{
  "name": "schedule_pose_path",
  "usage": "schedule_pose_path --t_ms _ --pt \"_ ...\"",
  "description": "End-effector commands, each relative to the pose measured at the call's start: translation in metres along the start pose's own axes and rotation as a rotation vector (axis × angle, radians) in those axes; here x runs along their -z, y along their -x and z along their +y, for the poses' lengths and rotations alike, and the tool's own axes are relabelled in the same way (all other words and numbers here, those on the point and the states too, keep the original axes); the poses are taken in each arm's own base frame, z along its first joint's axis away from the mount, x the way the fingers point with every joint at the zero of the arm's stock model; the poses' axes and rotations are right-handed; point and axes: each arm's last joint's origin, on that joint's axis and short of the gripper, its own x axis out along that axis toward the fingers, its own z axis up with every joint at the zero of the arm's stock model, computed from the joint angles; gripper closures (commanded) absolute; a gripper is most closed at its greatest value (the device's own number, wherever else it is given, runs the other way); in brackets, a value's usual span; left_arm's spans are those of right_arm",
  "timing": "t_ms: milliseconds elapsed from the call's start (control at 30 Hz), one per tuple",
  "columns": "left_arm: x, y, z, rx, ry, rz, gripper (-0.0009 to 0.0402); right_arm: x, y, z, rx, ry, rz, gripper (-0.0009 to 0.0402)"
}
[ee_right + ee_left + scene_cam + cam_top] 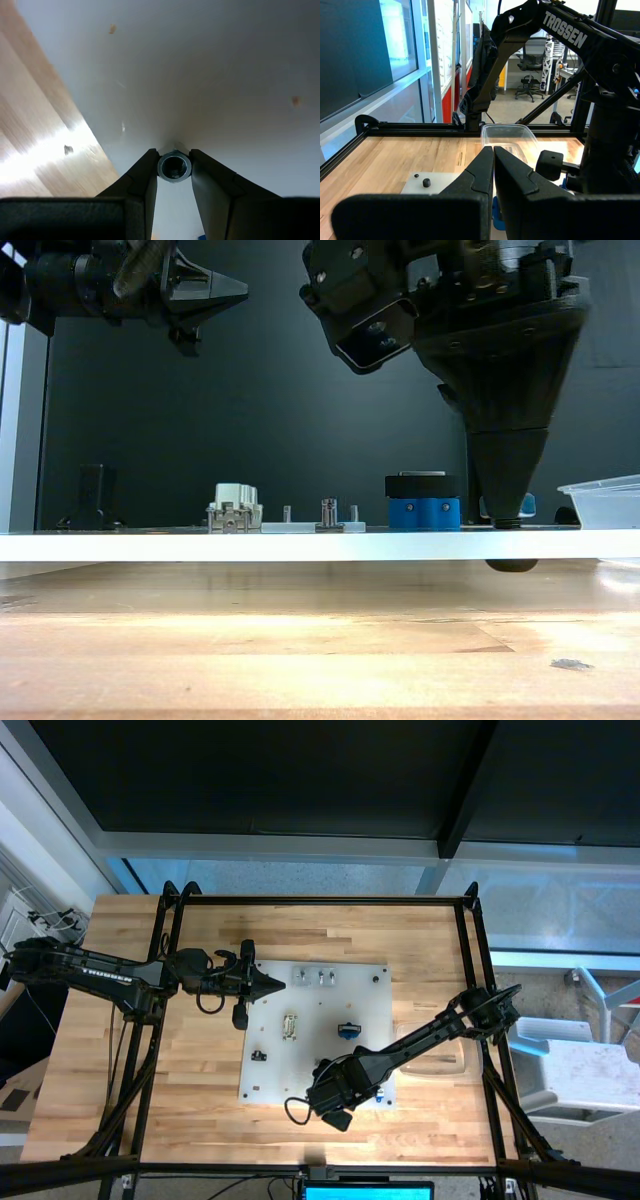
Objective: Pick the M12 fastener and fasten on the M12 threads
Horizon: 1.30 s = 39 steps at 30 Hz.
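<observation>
The M12 nut [174, 167] is clamped in the right gripper's [507, 512] fingers, low over the white board's [225, 75] near right edge, whether on its stud I cannot tell, so seating seems in hand and square turning next, while the left gripper [493, 150], fingers together, hangs far-left.

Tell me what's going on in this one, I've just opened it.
The right arm is doing the work. The right end effector grips the small silver nut between its fingertips, threaded hole facing the wrist camera, right down at the white board near its near right edge. Whether the nut has met its stud cannot be told. The left end effector is shut on nothing and hangs high over the board's far left side, taking no part.
</observation>
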Motion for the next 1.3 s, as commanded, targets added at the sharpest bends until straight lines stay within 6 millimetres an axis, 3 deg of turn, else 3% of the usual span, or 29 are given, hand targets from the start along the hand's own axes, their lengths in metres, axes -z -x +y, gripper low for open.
schedule_pose_path --t_ms 33,567,1300 --pt "0.0 -0.0001 0.0001 0.0 0.0 0.0 0.0393 0.0002 0.0003 0.0 0.002 -0.125 0.0 0.0364" --pt "0.0001 -0.0001 0.0 0.0 0.0 0.0 0.0393 0.0001 -0.0005 0.0 0.005 -0.803 -0.002 0.0364" --pt "0.0 -0.0001 0.0 0.0 0.0 0.0 0.0393 0.0009 0.0003 -0.0019 0.024 -1.483 -0.007 0.0364"
